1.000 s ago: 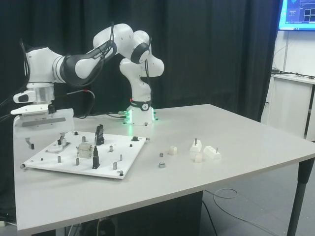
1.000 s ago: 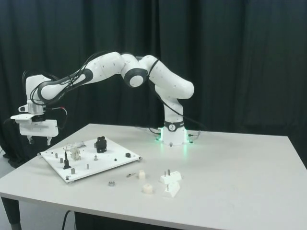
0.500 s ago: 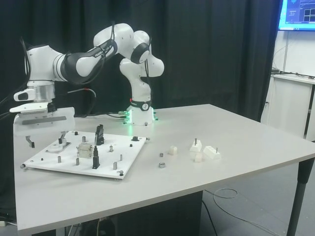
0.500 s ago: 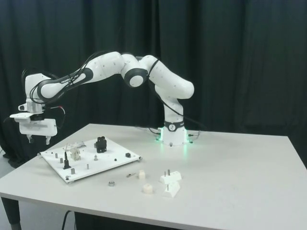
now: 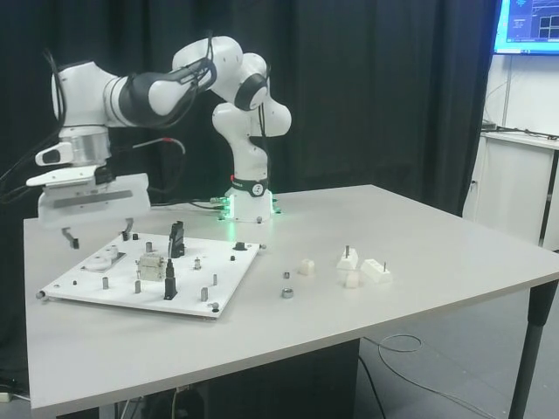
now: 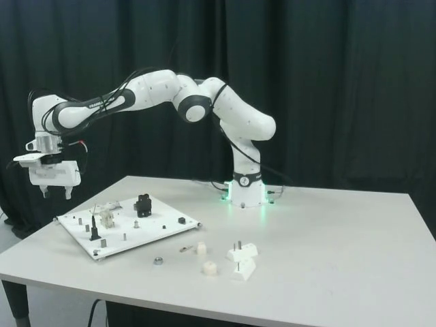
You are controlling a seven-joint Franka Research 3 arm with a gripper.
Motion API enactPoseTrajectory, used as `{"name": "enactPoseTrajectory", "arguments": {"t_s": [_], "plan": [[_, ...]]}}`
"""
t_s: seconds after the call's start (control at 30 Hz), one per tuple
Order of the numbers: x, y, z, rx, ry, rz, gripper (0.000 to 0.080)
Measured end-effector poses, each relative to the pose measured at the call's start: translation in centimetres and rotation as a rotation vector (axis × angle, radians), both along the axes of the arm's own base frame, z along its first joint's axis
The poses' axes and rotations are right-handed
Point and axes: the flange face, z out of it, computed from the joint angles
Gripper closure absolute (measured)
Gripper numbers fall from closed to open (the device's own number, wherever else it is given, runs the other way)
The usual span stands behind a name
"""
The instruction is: Pick square peg 2.
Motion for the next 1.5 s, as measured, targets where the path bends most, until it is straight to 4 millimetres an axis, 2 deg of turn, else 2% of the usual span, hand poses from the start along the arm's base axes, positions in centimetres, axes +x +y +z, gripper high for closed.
{"name": "enactPoseTrajectory", "arguments": {"t_s": [0.27,0.5,0.8,1.2,1.5], "plan": [[2.1,3.0,2.1,0.042,0.016,-0.039,0.0003],[3.8,5.9,3.1,0.075,0.069,-0.085,0.0003],[5.4,9.4,3.8,0.107,0.148,-0.133,0.0003],[6.6,13.8,4.5,0.164,0.270,-0.207,0.0003],[7.7,18.1,4.3,0.211,0.353,-0.242,0.0003]]}}
